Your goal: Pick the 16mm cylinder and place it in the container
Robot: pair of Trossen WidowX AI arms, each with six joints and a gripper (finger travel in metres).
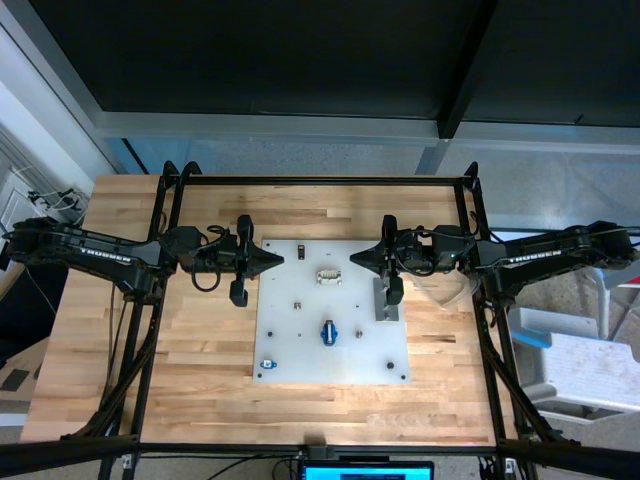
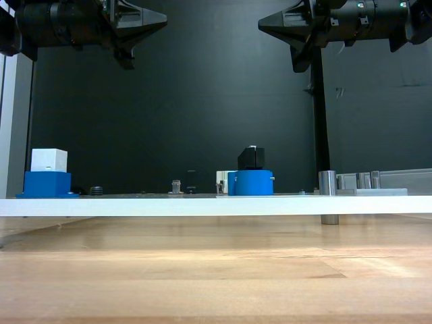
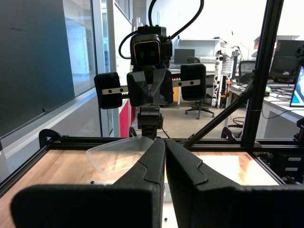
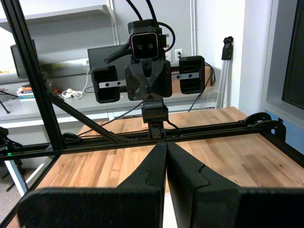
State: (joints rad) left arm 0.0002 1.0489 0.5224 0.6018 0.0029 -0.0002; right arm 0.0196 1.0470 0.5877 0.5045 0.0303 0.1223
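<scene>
The left gripper (image 1: 276, 258) and right gripper (image 1: 356, 256) are held high over the white board (image 1: 290, 340), fingers pressed together and empty, presumably parked clear of its parts. What is probably the 16mm cylinder (image 1: 360, 335) stands just right of the blue part (image 1: 328, 332); the container (image 1: 445, 295) sits past the board's right edge.

Black arms (image 1: 95, 246) bearing white TROSSEN lettering (image 1: 100, 248), cables (image 1: 204, 277) looping at wrists, left gripper (image 1: 279, 259) and right gripper (image 1: 353, 257) tapering wedge-like above the board (image 1: 300, 345)
</scene>
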